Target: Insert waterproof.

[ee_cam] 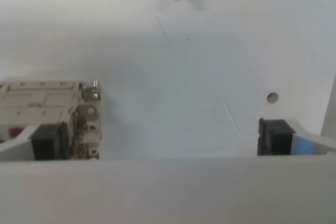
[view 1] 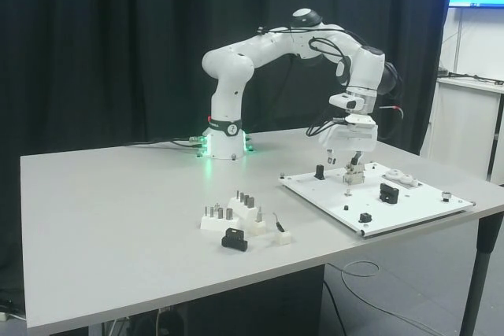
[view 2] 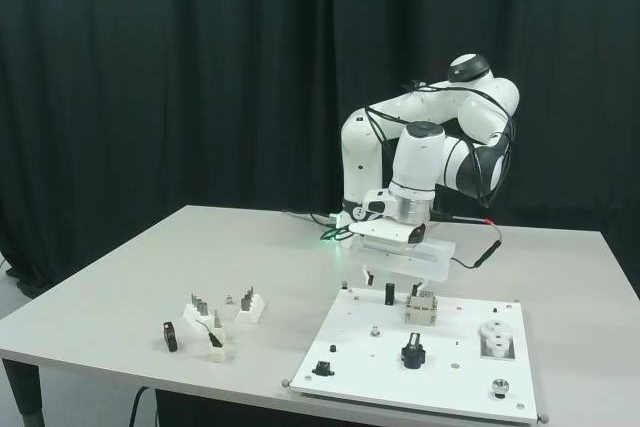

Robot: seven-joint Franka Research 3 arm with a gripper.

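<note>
Two black fingertips [ee_cam: 50, 141], one connector [ee_cam: 88, 116].

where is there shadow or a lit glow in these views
Wrist view: a soft shadow band crosses the white board. First room view: green light glows on the table at the arm's base. Second room view: the same green glow shows faintly behind the arm.

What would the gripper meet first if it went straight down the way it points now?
Most likely the bare white board. The gripper hangs above it, and the wrist view shows plain board between the fingertips, with the grey connector block off to one side. Depth is uncertain.
</note>
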